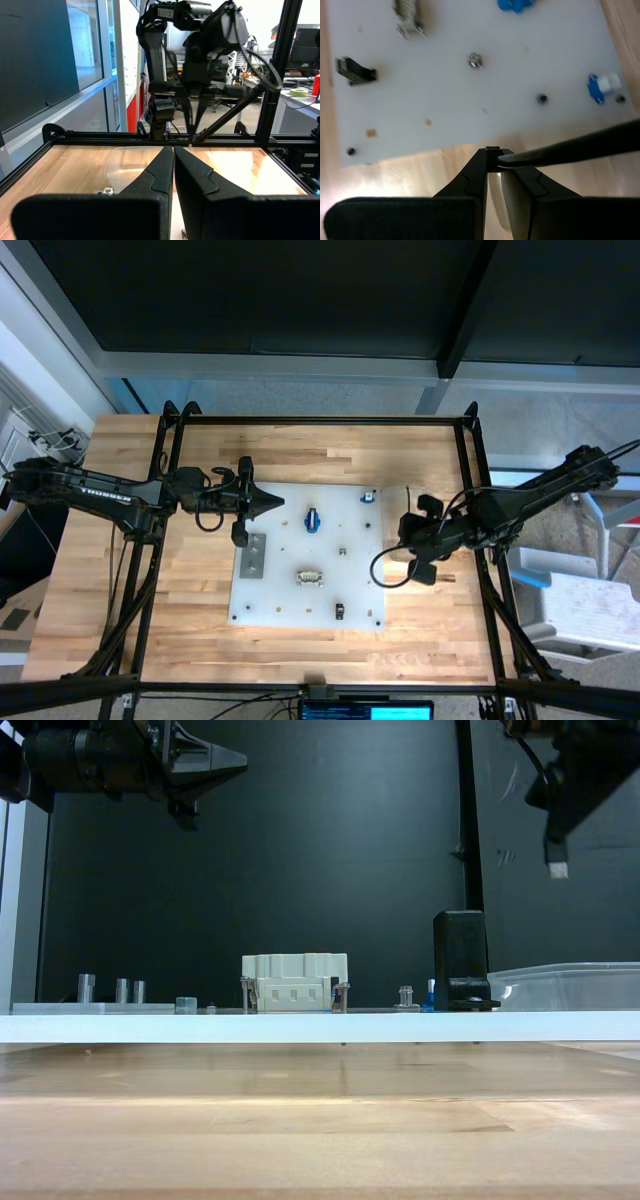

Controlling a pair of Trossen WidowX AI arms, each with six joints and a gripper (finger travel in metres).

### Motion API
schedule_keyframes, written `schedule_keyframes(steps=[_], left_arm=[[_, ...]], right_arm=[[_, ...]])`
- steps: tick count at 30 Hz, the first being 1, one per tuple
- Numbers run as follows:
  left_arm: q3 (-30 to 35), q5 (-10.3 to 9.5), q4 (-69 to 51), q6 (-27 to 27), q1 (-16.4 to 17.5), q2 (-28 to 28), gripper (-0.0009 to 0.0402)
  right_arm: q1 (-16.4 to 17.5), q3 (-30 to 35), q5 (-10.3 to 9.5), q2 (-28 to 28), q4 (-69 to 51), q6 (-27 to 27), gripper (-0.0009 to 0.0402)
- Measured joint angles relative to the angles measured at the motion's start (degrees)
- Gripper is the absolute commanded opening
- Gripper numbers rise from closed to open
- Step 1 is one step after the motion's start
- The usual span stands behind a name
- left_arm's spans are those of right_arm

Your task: Remove the USB connector from the USB hub and place in the container

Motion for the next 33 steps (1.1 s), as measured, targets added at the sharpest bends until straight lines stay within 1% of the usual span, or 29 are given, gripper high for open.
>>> schedule_keyframes(steps=[6, 12, 15, 17, 19, 22, 27, 30, 33], left_arm=[[0.0, 0.00, 0.0, 0.0, 0.0, 0.0, 0.0001], [0.0, 0.00, 0.0, 0.0, 0.0, 0.0, 0.0001], [0.0, 0.02, 0.0, 0.0, 0.0, 0.0, 0.0001], [0.0, 0.00, 0.0, 0.0, 0.0, 0.0, 0.0001], [0.0, 0.02, 0.0, 0.0, 0.0, 0.0, 0.0001], [0.0, 0.00, 0.0, 0.0, 0.0, 0.0, 0.0001], [0.0, 0.00, 0.0, 0.0, 0.0, 0.0, 0.0001], [0.0, 0.00, 0.0, 0.0, 0.0, 0.0, 0.0001], [0.0, 0.02, 0.0, 0.0, 0.0, 0.0, 0.0001]], right_arm=[[-0.9, -3.1, -0.17, -4.7, -3.1, 1.5, 0.0000], [-1.9, -5.5, -0.13, -7.9, -5.5, 2.7, 0.0000], [-2.3, -6.9, -0.59, -9.1, -5.6, 3.0, 0.0000], [-2.5, -7.4, -1.11, -9.4, -5.6, 3.1, 0.0000], [-2.7, -7.4, -1.22, -9.4, -5.6, 3.3, 0.0000], [-3.8, -7.4, -1.73, -9.4, -5.6, 5.2, 0.0000], [-4.5, -7.4, -1.75, -9.3, -5.9, 6.7, 0.0000], [-5.1, -7.4, -2.78, -8.9, -6.8, 7.3, 0.0000], [-5.3, -7.4, -3.37, -8.0, -7.0, 7.9, 0.0000]])
